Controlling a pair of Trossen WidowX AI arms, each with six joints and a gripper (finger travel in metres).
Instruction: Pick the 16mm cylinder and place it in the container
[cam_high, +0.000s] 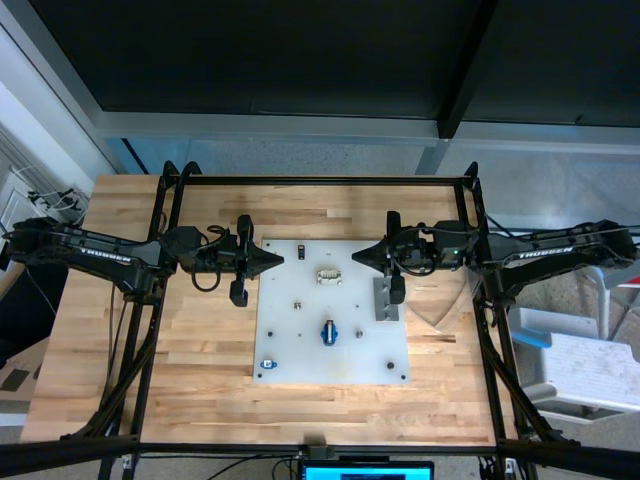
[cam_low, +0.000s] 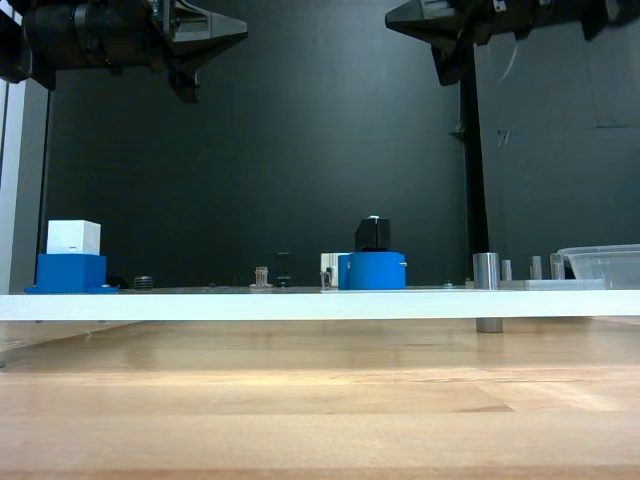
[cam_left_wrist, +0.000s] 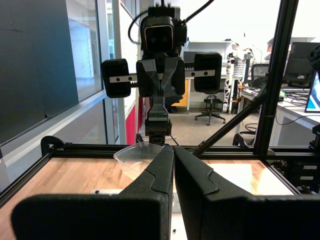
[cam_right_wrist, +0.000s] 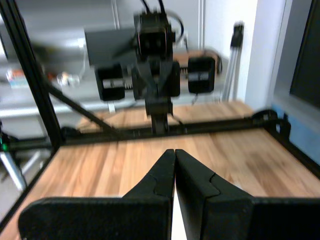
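Black left gripper, right gripper aloft

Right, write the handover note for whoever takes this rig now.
Left gripper: shut, empty, high over the far left part of the white square board.
Right gripper: shut, empty, high over the board's far part.
Small silvery-grey metal cylinder: apparently standing upright near the board's near right corner.
Clear fan-shaped tray: beside the board's right edge, nothing visible inside.
Done: nothing.
Left: pick the cylinder, place it in the tray.
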